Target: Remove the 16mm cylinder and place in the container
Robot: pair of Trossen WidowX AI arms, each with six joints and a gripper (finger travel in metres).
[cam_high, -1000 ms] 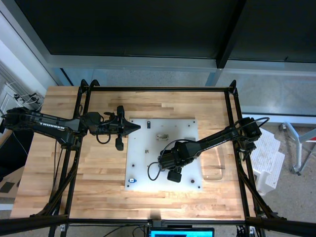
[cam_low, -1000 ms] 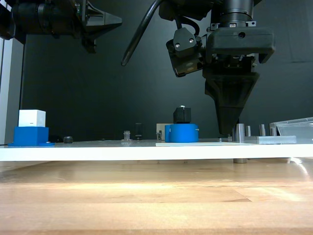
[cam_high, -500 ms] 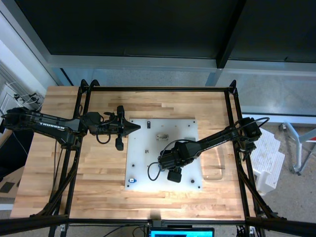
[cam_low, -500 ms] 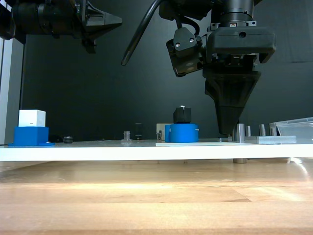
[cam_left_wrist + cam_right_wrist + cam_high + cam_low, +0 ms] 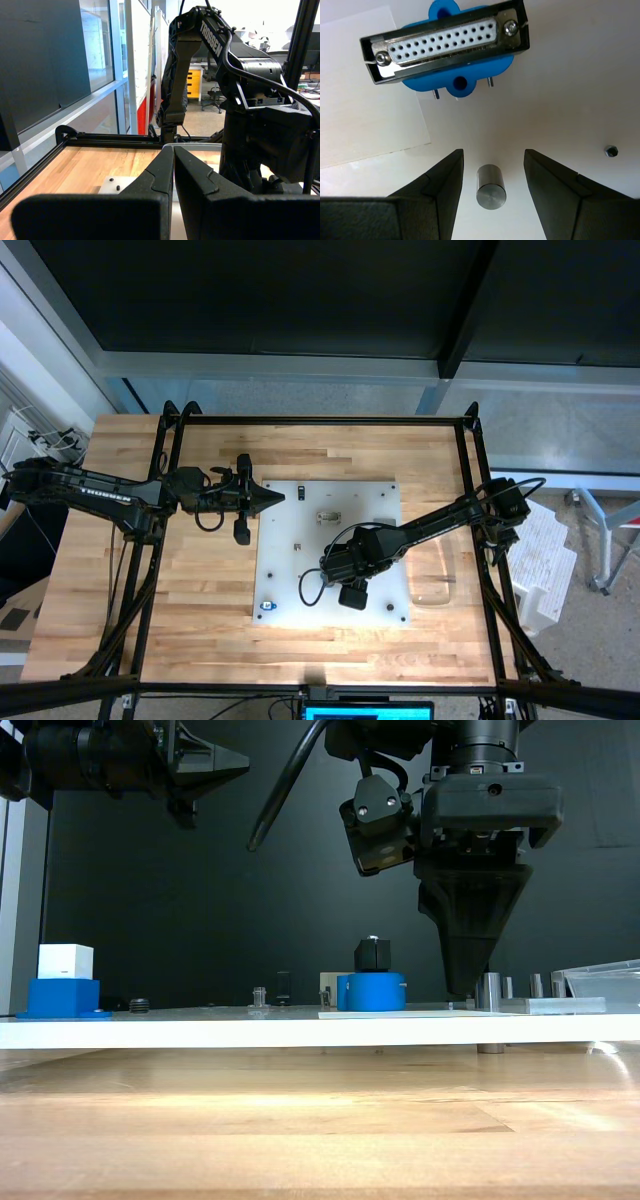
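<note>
On board (image 5: 290,580), right pincer (image 5: 492,156) straddles 16mm cylinder (image 5: 491,186); left pincer (image 5: 276,498) above its left edge.

right gripper (image 5: 493,155): black, low over white board (image 5: 290,580)
left gripper (image 5: 173,150): black, raised beside board's left edge
16mm cylinder (image 5: 491,186): silvery-grey, between right gripper's jaws
connector (image 5: 445,45): blue base, grey face, rows of dark holes
table (image 5: 200,590): pale wood grain

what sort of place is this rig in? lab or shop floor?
Most likely a robotics lab in an office-type building: wooden table with a white task board, glass partitions and a yellow cabinet behind. Left gripper hangs shut above the board's far-left corner; right gripper is open around the 16mm cylinder.
</note>
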